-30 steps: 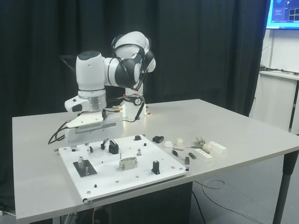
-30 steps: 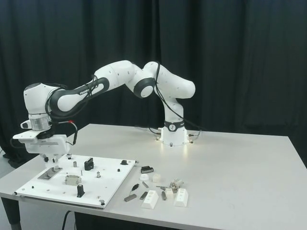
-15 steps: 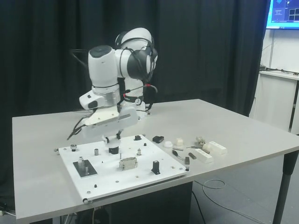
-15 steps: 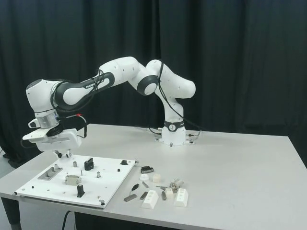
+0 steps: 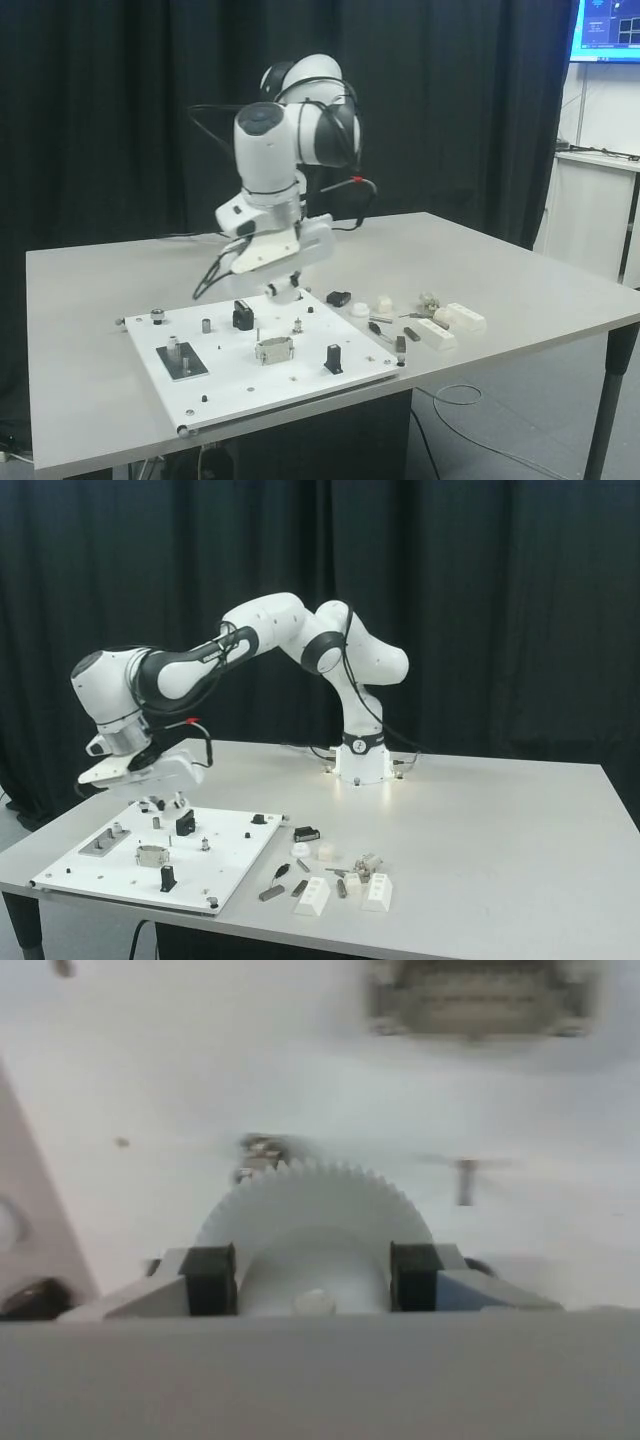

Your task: Place large gear.

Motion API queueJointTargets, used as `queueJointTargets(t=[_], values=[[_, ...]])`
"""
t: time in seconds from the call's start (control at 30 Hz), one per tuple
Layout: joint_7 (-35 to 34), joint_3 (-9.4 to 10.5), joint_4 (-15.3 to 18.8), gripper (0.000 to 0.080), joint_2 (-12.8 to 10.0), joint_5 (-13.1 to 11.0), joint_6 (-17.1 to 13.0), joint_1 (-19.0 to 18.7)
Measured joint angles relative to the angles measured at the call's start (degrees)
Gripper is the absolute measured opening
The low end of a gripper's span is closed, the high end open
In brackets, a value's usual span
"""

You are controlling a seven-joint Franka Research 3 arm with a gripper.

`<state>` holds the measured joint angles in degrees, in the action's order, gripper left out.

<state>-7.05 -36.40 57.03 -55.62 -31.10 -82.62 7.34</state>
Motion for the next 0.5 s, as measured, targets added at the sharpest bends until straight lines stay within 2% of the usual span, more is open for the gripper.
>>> queueJointTargets(t=[0.5], values=[[-5.58,0.03,8.61,0.033,3.72,0.06,-0.13,-8.73]])
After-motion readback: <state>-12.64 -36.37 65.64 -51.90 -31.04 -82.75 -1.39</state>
